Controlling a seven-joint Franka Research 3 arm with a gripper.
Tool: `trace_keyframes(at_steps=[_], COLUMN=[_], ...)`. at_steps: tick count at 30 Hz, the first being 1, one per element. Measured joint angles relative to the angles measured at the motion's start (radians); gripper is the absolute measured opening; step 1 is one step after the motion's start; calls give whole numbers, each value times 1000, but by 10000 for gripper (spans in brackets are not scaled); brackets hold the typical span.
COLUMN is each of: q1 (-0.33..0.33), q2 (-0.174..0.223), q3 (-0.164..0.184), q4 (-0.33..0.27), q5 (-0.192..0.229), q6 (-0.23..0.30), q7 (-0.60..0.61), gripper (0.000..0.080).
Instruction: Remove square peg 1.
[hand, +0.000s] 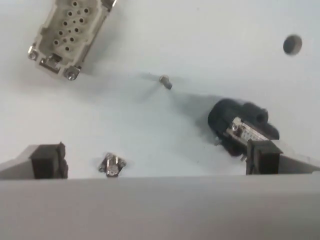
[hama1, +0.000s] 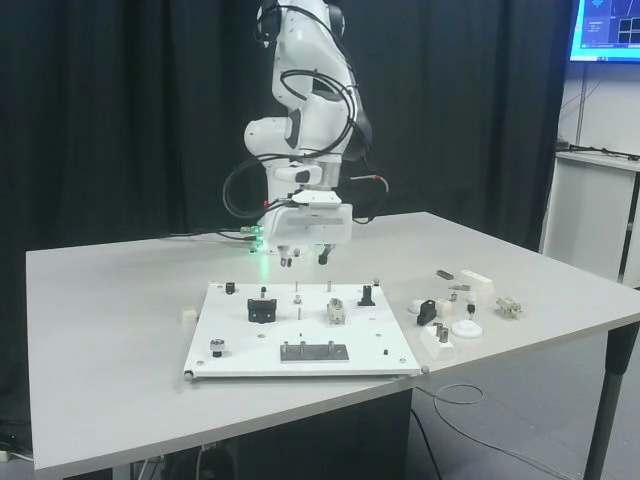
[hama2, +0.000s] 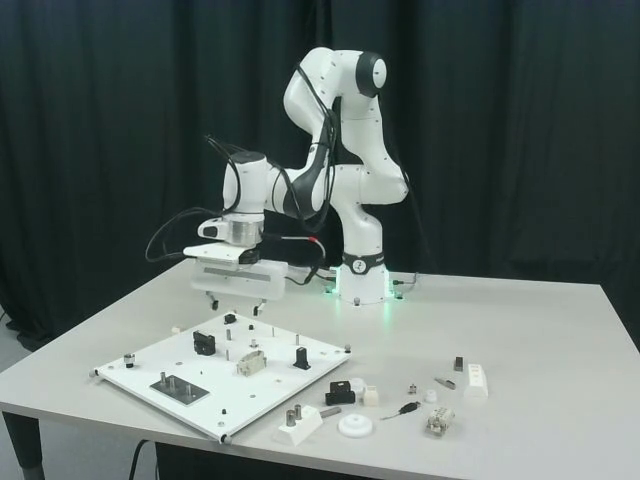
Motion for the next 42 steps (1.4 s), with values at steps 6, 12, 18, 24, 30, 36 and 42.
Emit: trace_keyframes(at_steps=[6,12,18,24,30,36,42], q1=[-2,-12,-22,-24,-24,-24,-26], q2=[12,36,66,101,141,179,214], q3=[-8,-10,-10,-10,-10,-10,-10], q4=[-12,-12,-1,24,55,87,120], q5=[52,97,126,138,141,163,197], q6=[56,94,118,122,121,109,87], q7=[-151,-231,-268,-278,-280,-300,-332], gripper=[800,800,800,800,800,800,800])
